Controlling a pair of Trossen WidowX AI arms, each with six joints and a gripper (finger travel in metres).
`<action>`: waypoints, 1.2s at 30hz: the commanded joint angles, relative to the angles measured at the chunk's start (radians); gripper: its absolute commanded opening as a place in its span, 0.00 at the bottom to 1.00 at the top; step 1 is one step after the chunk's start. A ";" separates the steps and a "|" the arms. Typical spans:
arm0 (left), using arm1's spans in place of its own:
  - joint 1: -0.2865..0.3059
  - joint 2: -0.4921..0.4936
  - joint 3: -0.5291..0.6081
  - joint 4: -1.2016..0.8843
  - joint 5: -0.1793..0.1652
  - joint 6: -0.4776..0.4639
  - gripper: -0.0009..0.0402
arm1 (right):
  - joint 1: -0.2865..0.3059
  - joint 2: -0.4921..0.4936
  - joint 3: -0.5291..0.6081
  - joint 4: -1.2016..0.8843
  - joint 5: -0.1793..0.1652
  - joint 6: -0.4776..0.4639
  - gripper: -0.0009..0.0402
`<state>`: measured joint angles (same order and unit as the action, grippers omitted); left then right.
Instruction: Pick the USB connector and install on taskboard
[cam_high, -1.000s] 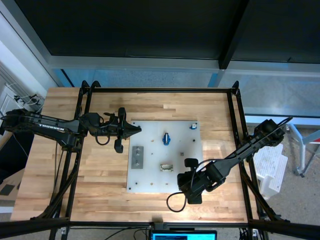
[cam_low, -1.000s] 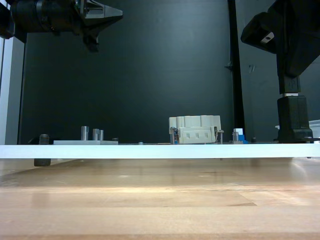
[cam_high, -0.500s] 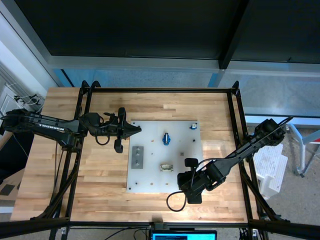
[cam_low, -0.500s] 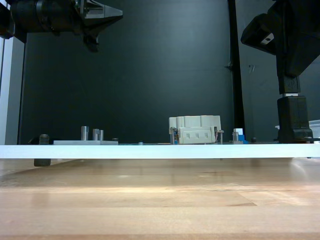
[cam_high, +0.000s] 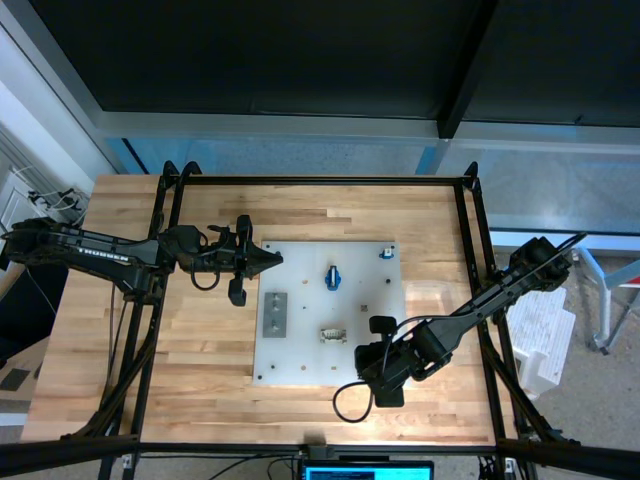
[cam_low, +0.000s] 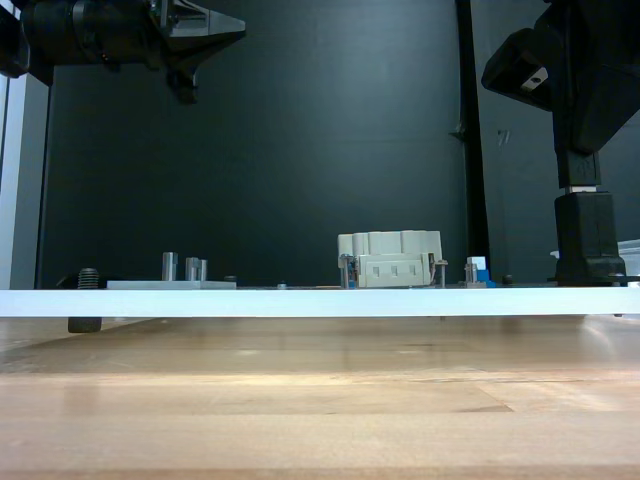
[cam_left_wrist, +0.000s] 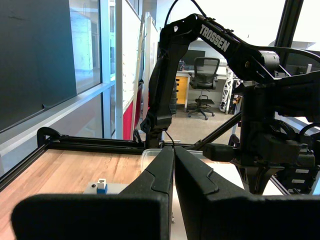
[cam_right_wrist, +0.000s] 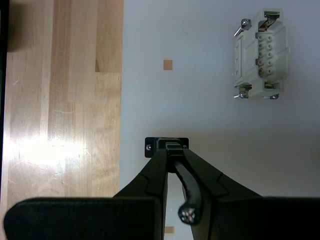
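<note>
Right hand (cam_right_wrist: 172, 153) tight on boxy black USB connector (cam_right_wrist: 166, 144) at white taskboard (cam_right_wrist: 210, 125); left hand (cam_left_wrist: 174, 149) closed over its edge.

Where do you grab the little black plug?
The plug's narrow sides, straight down from above, so the cord runs back between the fingers. The right gripper, low over the board's near corner, holds it so. The left gripper hangs shut above the board's left edge.

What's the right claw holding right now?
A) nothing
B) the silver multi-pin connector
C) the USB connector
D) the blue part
C: the right wrist view shows the right claw shut on the USB connector, down at the taskboard by its near edge; the left claw hangs shut, high over the board's left edge.
</note>
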<state>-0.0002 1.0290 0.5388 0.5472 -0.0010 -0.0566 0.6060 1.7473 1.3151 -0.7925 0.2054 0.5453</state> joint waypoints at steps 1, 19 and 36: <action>0.000 0.000 0.000 0.000 0.000 0.000 0.02 | 0.000 -0.007 0.001 0.001 0.001 0.000 0.02; 0.000 0.000 0.000 0.000 0.000 0.000 0.02 | 0.001 -0.012 0.001 0.003 0.003 0.006 0.18; 0.000 0.000 0.000 0.000 0.000 0.000 0.02 | 0.001 -0.072 0.001 -0.026 0.009 0.027 0.39</action>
<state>-0.0002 1.0290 0.5388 0.5468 -0.0010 -0.0563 0.6067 1.6829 1.3128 -0.8192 0.2131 0.5728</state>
